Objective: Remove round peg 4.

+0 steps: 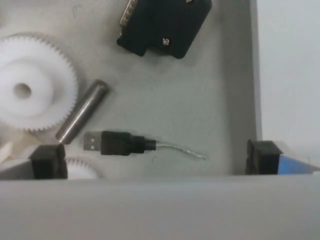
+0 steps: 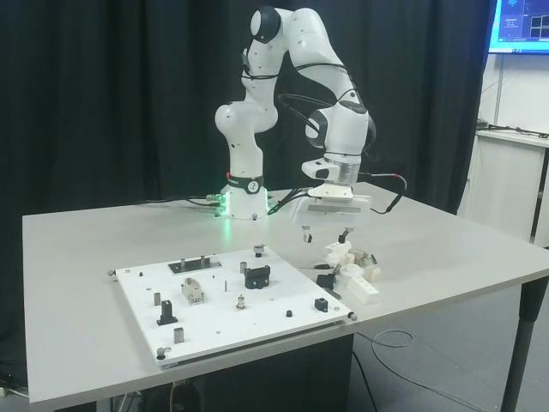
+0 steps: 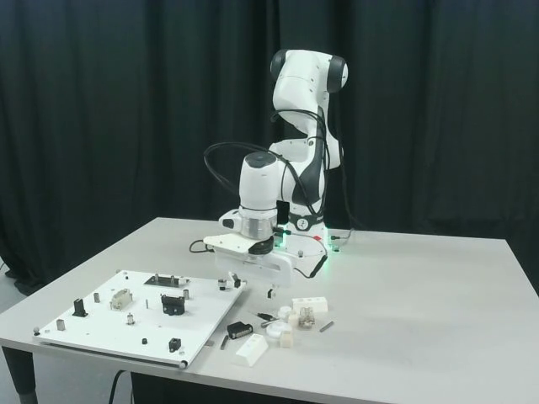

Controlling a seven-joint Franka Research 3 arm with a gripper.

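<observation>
Beside the white board [image 2: 225, 306], the gripper [image 1: 150, 160] hovers with fingers apart above a loose peg [image 1: 82, 111]; it should retreat straight upward.

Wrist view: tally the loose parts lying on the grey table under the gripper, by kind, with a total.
White gears: 2 (large gear, small gear partly hidden)
Metal round pegs: 1
USB plugs: 1
Black connectors: 1
Total: 5
</observation>
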